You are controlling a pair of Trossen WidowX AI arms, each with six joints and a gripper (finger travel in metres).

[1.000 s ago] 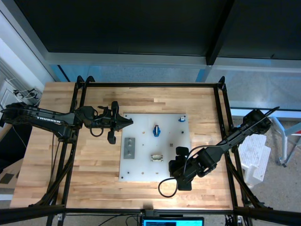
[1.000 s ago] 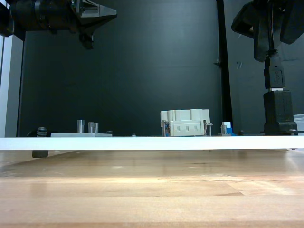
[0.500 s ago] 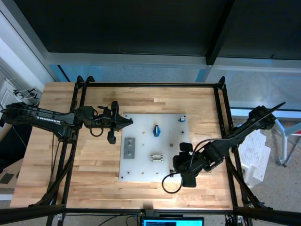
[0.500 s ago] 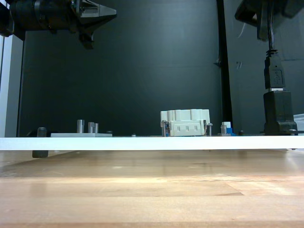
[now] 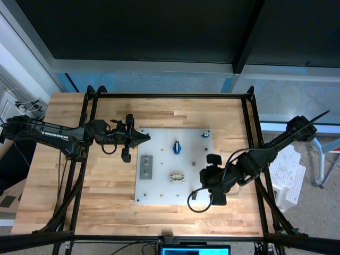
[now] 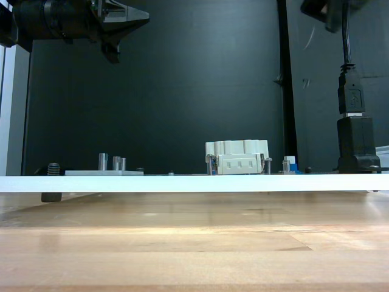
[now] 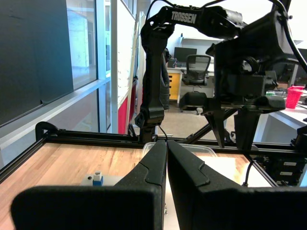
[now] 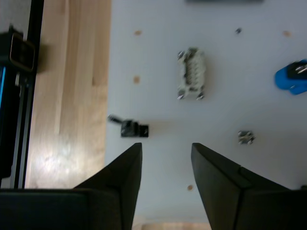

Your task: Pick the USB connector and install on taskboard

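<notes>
The USB connector is a black plug standing upright in a black socket near the front right edge of the white taskboard. A thin black cable rises from it. The high view shows the USB connector as a small speck, and the right wrist view shows the USB connector from above on the taskboard. My right gripper hovers open above it with nothing between its fingers. In the high view the right gripper sits just right of the plug. My left gripper is shut and hangs over the board's left edge.
On the board are a cream multi-pin socket, a grey block, a blue fitting and a small silver part. A black frame surrounds the wooden table. The right arm's cable loop hangs over the board's front edge.
The right gripper has let go of the USB connector, then risen and drifted right. The plug stays upright in its socket. The left arm has not moved.
</notes>
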